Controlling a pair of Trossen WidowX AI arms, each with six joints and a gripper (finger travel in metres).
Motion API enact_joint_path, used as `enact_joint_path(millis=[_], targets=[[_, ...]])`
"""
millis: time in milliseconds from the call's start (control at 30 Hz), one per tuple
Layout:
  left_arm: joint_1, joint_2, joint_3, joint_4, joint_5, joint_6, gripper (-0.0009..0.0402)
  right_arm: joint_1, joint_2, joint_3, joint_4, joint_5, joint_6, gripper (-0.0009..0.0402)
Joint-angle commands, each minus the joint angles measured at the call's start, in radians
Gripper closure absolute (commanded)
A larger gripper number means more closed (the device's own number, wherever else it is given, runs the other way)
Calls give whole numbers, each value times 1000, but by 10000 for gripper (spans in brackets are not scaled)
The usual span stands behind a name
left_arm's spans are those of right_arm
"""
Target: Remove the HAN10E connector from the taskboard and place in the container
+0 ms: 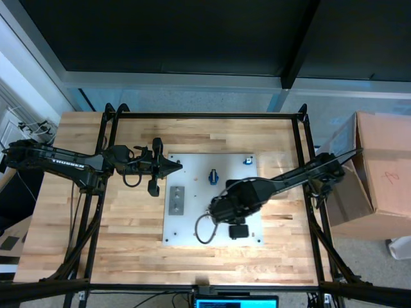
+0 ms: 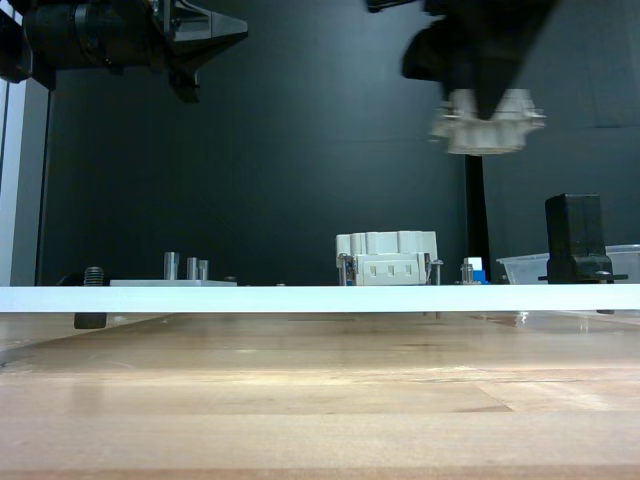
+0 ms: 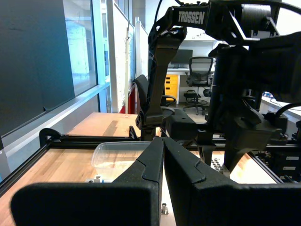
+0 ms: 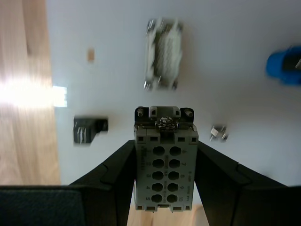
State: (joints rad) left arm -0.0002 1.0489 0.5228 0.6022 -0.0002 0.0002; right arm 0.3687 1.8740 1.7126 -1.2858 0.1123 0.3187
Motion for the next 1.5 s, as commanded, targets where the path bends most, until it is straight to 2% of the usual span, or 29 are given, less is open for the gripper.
enact_joint_path(millis=[33,267,600,1133,1500], targets=[[0,0,0,0,0,0,393,23,-54,-91,29,0,18,357],[0,0,0,0,0,0,393,74,-171,-292,119,0,71,359],[0,0,0,0,0,0,393,148,-305,-495,147,0,146,359],[0,0,0,0,0,0,393,270,-489,-758,237,0,288,359],[0,0,0,0,0,0,393,334,-539,-884,301,-1,370,359]])
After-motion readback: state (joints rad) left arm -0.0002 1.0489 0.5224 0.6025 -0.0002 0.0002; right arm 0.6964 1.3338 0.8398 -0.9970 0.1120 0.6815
